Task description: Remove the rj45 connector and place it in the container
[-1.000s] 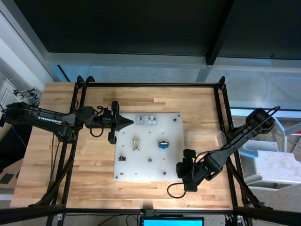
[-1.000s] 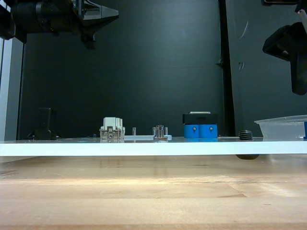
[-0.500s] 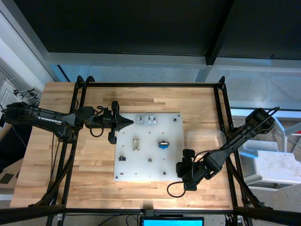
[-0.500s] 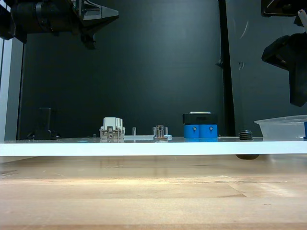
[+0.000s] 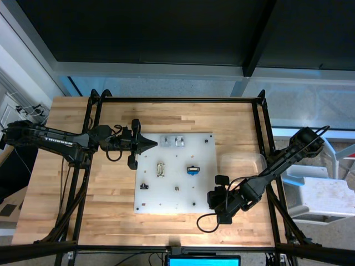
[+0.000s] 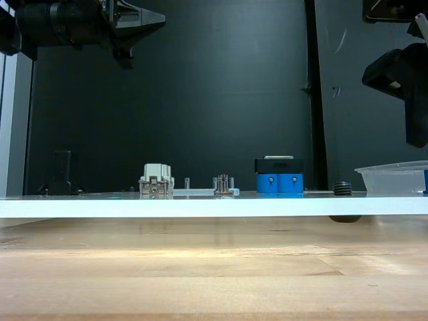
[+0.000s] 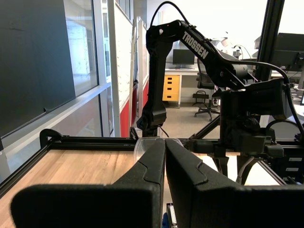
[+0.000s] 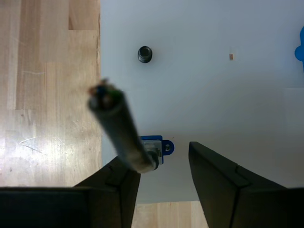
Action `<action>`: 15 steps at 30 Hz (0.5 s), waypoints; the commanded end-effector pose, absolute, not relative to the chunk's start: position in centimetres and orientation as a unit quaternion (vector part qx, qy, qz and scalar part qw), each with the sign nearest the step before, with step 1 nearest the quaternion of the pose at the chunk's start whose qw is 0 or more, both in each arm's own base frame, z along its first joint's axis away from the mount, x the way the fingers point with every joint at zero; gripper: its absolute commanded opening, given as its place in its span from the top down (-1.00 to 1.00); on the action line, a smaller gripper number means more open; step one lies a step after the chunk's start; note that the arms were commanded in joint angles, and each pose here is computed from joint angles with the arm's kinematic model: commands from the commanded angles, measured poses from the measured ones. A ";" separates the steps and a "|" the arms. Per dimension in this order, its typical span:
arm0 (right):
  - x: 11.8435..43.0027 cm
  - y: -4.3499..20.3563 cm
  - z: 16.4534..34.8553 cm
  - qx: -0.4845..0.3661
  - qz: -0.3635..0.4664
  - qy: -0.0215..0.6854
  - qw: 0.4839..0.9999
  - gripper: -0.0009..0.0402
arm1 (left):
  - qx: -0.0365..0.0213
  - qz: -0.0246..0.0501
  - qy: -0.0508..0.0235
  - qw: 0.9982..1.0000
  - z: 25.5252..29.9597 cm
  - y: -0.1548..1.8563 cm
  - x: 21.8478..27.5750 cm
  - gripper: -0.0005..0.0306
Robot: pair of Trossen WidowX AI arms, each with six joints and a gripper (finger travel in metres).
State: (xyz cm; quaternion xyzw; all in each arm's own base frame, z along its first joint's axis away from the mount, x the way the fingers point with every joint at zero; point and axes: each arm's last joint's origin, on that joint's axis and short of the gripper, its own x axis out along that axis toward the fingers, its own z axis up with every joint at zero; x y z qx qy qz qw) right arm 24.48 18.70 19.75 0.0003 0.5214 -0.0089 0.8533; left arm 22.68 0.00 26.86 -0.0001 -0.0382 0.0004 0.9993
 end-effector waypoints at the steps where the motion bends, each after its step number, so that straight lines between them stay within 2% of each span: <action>1: 24.5 18.7 19.8 0.000 -0.010 0.521 0.853 0.45 | 0.000 0.000 -0.038 0.999 26.86 0.01 22.68 0.96; 15: 24.6 18.8 19.8 0.007 -0.003 0.520 0.854 0.96 | 0.000 0.000 -0.038 0.999 26.86 0.00 22.69 0.96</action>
